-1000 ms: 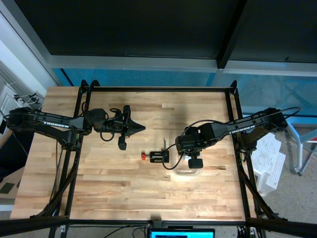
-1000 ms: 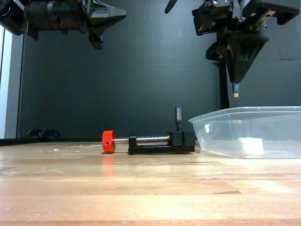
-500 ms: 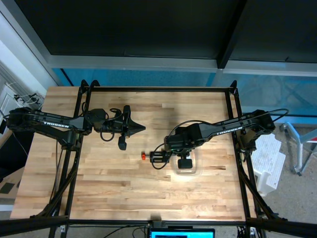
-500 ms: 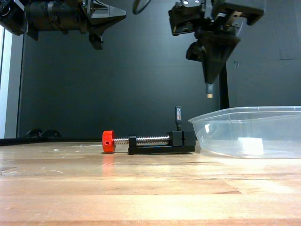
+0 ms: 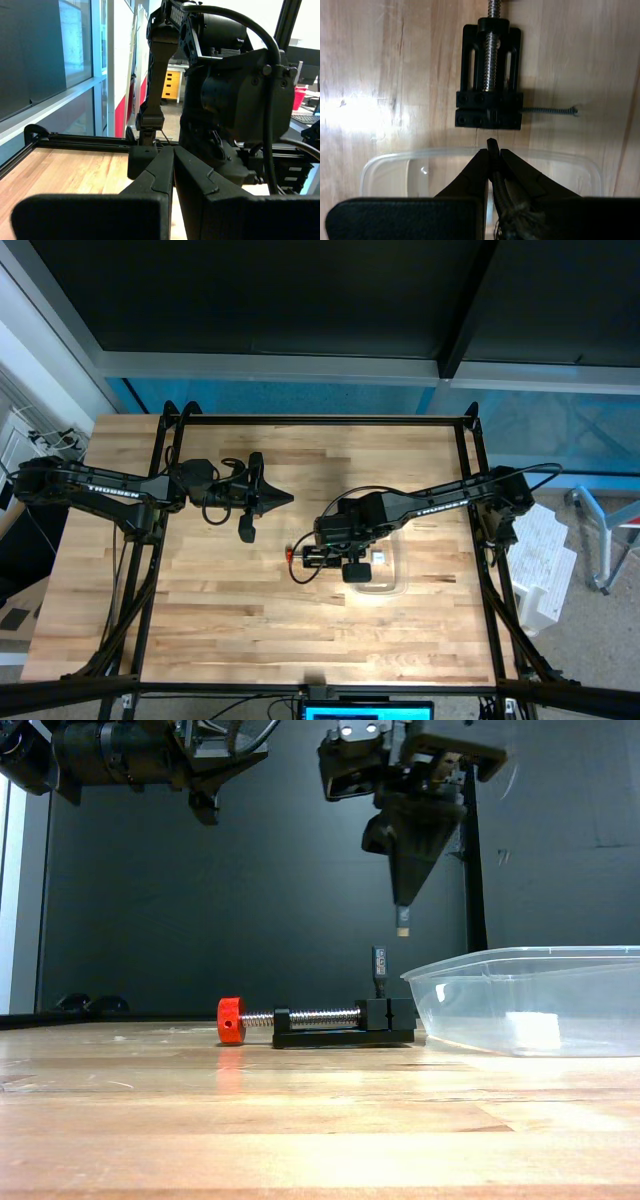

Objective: Pick the usb-c connector and install on the hub

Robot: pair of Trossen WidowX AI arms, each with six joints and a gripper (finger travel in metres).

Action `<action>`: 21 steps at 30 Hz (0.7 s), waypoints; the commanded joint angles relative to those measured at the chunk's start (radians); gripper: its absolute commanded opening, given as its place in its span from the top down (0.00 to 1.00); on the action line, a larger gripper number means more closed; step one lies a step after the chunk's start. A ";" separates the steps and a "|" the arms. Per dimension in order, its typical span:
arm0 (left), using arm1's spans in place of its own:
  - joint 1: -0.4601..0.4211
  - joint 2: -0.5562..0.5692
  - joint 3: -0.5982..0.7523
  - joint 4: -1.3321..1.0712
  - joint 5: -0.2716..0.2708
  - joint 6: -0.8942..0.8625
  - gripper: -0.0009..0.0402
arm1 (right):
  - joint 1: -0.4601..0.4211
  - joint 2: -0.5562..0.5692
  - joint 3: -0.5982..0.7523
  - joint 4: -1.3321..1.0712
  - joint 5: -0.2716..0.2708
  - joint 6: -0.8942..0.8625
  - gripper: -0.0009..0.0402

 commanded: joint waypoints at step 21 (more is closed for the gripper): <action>0.000 0.000 0.000 0.000 0.000 0.000 0.98 | -0.008 0.080 0.097 -0.006 0.000 -0.013 0.98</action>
